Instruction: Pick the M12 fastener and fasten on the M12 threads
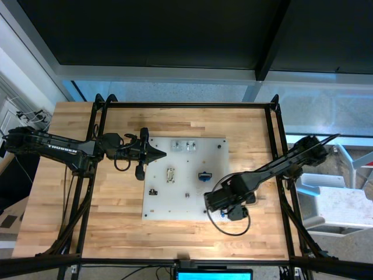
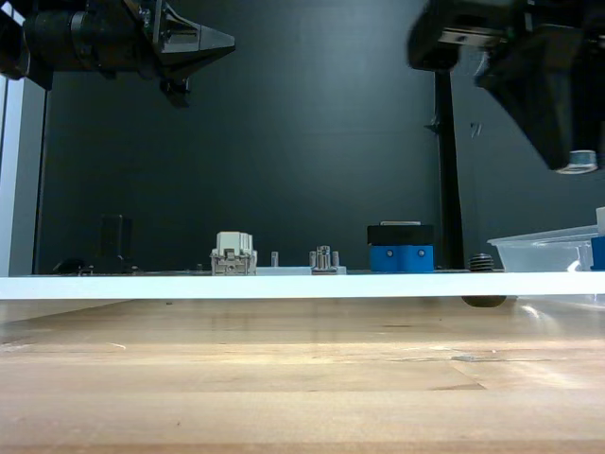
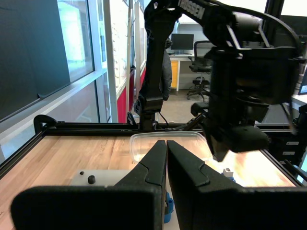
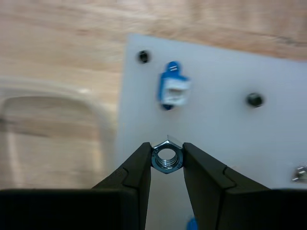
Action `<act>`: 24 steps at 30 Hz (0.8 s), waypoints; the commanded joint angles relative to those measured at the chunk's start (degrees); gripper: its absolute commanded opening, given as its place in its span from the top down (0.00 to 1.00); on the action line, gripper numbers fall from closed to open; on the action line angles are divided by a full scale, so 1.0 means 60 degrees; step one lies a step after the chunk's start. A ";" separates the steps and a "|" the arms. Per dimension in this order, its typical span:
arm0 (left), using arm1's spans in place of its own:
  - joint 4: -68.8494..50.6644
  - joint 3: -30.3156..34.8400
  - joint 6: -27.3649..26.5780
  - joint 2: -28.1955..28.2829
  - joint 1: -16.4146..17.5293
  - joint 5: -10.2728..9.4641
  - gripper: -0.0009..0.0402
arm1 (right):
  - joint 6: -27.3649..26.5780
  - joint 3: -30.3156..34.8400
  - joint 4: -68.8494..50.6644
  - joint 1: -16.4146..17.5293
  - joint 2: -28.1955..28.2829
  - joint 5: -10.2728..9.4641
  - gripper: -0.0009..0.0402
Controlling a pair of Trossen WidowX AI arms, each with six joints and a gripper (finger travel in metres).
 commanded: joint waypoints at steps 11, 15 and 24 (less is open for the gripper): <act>0.0004 0.0004 0.0004 0.0004 0.0004 0.0004 0.98 | -0.0171 0.2284 -0.0146 -0.0040 0.2182 -0.0018 0.89; 0.0004 0.0004 0.0004 0.0004 0.0004 0.0004 0.98 | -0.0171 0.2404 0.0029 -0.0076 0.2452 -0.0051 0.89; 0.0004 0.0004 0.0004 0.0004 0.0000 0.0004 0.98 | -0.0171 0.2911 0.0000 -0.0233 0.2965 -0.0080 0.89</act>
